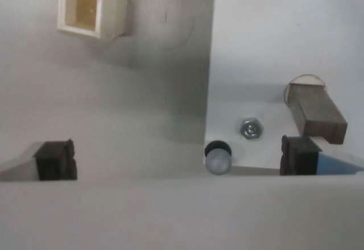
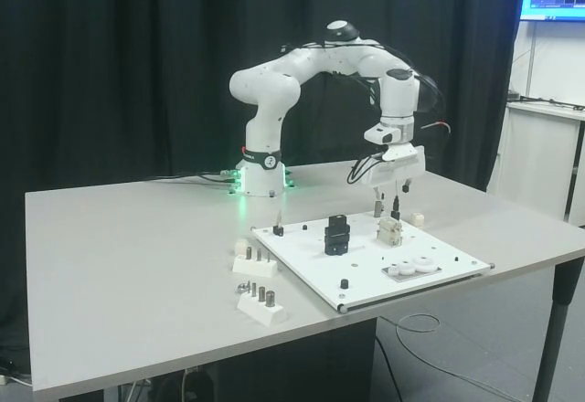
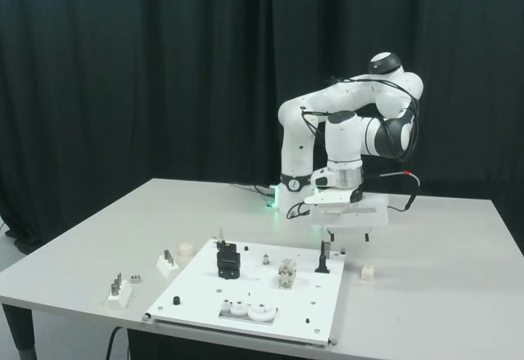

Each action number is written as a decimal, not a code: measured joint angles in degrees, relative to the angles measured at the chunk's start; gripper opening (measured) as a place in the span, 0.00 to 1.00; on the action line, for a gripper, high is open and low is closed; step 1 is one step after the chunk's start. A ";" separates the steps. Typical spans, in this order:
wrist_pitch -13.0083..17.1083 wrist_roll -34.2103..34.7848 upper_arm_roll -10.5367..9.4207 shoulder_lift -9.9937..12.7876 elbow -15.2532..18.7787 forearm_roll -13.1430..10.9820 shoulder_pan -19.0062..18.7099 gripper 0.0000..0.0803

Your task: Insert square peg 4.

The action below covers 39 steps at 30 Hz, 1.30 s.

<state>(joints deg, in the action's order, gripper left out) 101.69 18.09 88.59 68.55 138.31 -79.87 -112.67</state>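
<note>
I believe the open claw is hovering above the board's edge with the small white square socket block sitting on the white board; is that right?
Not quite: the small white square socket block sits on the grey table, just off the white board, as the second room view shows. The claw is indeed open, hovering above the board's edge.

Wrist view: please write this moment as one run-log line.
gripper: open, empty | square peg: upright on white board | white square socket: on table, unfilled
</note>
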 joint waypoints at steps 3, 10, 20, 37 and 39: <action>0.14 0.33 -0.15 0.00 0.00 0.00 -0.09 1.00; 0.68 0.48 -0.32 0.01 0.00 0.00 -0.09 1.00; 1.80 0.48 -0.68 0.03 0.35 0.06 0.12 1.00; 3.87 0.41 -2.24 0.04 0.88 0.08 1.38 1.00; 3.96 0.37 -2.24 0.04 0.89 0.08 1.58 1.00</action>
<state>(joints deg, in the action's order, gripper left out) 105.65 18.46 86.36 68.58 139.20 -79.79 -111.09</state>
